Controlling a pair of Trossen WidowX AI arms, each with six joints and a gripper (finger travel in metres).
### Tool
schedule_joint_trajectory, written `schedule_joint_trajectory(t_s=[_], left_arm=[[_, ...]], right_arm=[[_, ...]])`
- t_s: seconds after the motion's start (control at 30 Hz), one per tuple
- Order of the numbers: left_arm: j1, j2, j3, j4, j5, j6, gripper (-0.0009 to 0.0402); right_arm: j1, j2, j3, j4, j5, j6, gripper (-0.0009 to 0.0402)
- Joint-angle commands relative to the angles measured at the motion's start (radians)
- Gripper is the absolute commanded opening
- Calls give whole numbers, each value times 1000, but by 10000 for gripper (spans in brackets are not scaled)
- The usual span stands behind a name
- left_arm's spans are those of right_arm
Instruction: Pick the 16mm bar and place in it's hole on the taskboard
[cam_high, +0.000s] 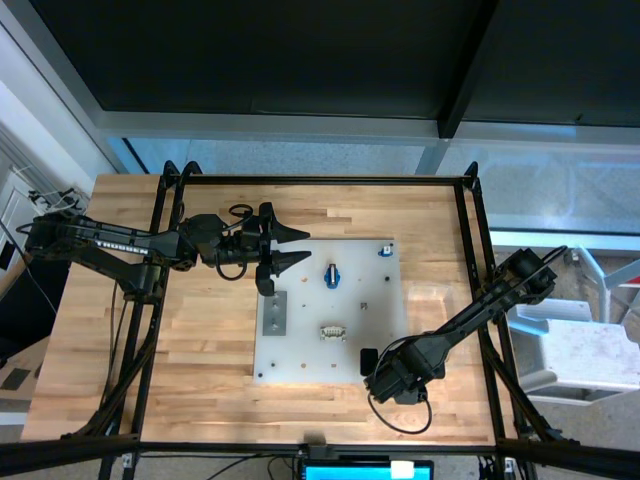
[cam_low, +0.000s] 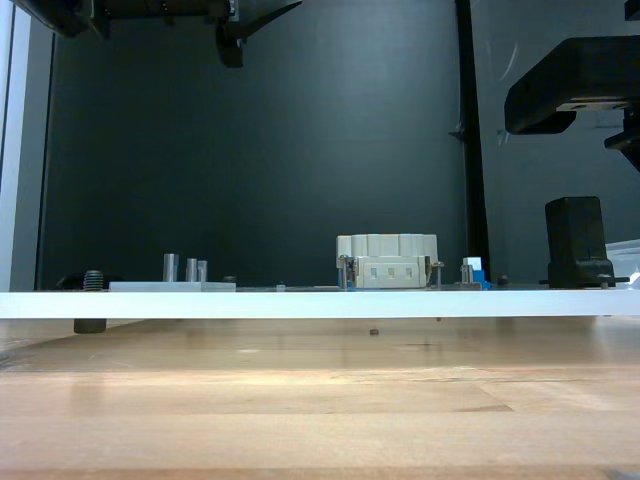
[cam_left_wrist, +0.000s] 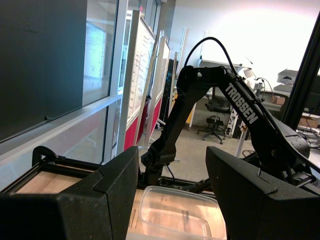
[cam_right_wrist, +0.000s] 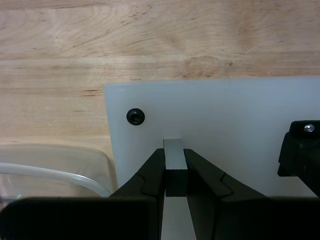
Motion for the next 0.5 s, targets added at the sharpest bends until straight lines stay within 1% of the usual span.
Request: schedule_joint_trajectory(t_s=[0.03,0.27,0.43,0.5], left_arm=[[0,0,0,0,0,0,184],[0,0,0,0,0,0,184],[0,0,0,0,0,0,184],[0,0,0,0,0,0,184]], right_arm=[[0,-5,1,-6,2,6,59],[0,-19,1,-13,6,23,158],[0,-31,2,-16,50,25,218],[0,-39,8,-32,56,32,236]])
